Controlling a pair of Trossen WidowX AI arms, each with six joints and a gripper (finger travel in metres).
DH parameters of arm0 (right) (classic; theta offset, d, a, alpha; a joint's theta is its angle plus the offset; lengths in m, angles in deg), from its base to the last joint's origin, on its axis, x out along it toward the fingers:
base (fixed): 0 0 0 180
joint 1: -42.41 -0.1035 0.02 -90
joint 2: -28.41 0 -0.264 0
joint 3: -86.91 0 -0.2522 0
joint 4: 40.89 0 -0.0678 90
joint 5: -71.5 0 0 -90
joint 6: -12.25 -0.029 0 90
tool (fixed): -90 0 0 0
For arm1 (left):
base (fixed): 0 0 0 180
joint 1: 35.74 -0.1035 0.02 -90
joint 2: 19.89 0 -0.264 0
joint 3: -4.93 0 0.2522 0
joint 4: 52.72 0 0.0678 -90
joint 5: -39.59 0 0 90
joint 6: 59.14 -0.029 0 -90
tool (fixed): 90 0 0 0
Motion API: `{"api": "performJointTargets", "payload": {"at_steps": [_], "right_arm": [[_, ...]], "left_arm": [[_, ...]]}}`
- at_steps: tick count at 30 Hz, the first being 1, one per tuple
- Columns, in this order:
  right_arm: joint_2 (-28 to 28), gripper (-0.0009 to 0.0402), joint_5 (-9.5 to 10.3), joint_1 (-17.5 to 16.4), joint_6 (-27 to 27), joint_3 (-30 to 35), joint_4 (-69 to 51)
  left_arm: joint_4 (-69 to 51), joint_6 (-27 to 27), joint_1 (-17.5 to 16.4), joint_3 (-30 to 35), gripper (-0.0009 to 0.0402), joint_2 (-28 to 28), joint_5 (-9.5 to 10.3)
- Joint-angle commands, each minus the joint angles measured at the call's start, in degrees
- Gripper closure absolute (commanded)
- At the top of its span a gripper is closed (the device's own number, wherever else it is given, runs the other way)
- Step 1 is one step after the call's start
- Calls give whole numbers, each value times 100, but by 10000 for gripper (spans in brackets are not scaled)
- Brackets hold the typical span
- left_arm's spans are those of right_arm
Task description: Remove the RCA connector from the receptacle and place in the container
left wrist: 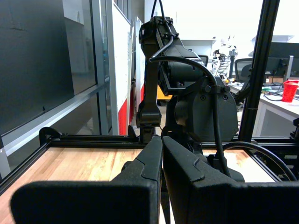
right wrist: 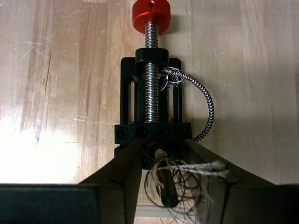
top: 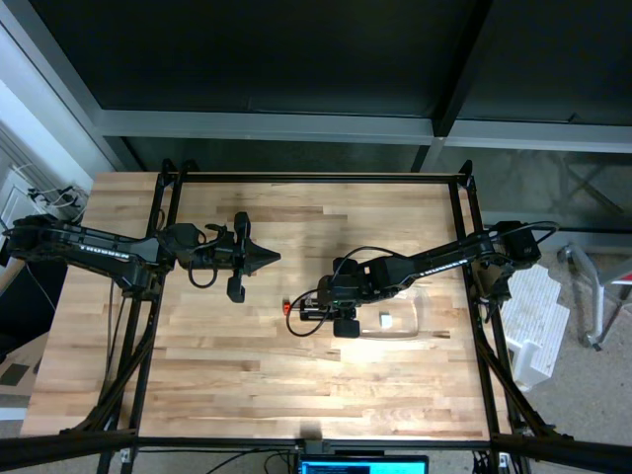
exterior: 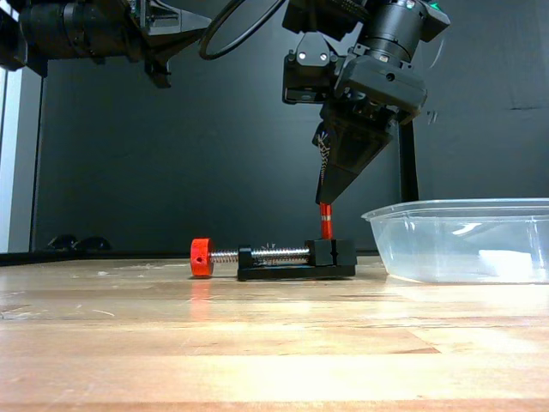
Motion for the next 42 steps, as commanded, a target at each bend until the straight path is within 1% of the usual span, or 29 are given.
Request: {"api": "performJointTargets", "payload": {"at_steps": [1, 10, 15, 32, 42], "right_arm": [[2, 304, 90, 0, 20, -4, -2], [2, 367, 87, 4, 92, -15, -4], [2, 393, 87, 4, 116, -15, -4], [74, 390, 87, 4, 162, -2, -20], [356, 390, 87, 4, 225, 2, -157]], "left_arm": [[2, 0, -2, 2, 393, 0, 0], [2, 0, 0, 2, 393, 0, 0], [2, 0, 0, 2, 393, 0, 0], [2, 0, 0, 2, 393, 0, 0], [2, 0, 0, 2, 393, 0, 0]]}}
